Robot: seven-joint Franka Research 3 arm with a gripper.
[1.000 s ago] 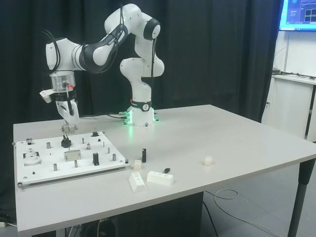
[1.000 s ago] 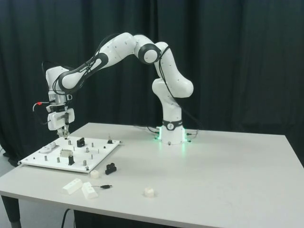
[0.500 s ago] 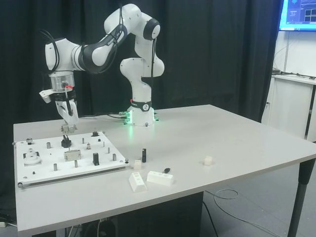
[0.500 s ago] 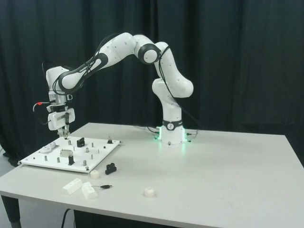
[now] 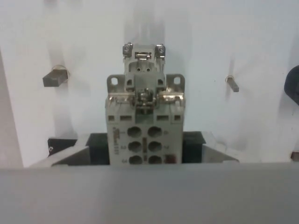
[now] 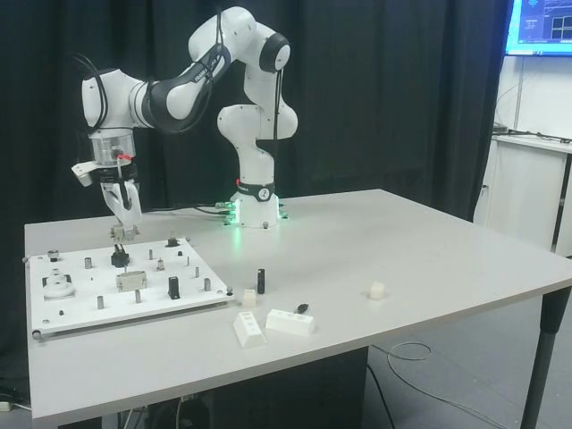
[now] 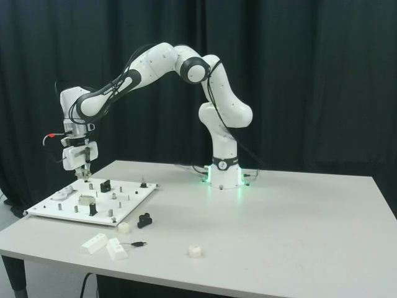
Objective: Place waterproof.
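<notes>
Hovering claw [image 6: 119, 234] over white board [image 6: 201, 298], clamping grey multi-pin connector [image 5: 143, 125]; carrying step underway, probably needing lowering squarely onto its mount next

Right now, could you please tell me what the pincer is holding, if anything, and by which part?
The pincer holds a grey rectangular plastic connector block with round sockets, clamped across its two opposite sides at the socket end, above the white board.

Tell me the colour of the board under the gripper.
White; the board shows best in the first room view, lying flat on the grey table.
</notes>
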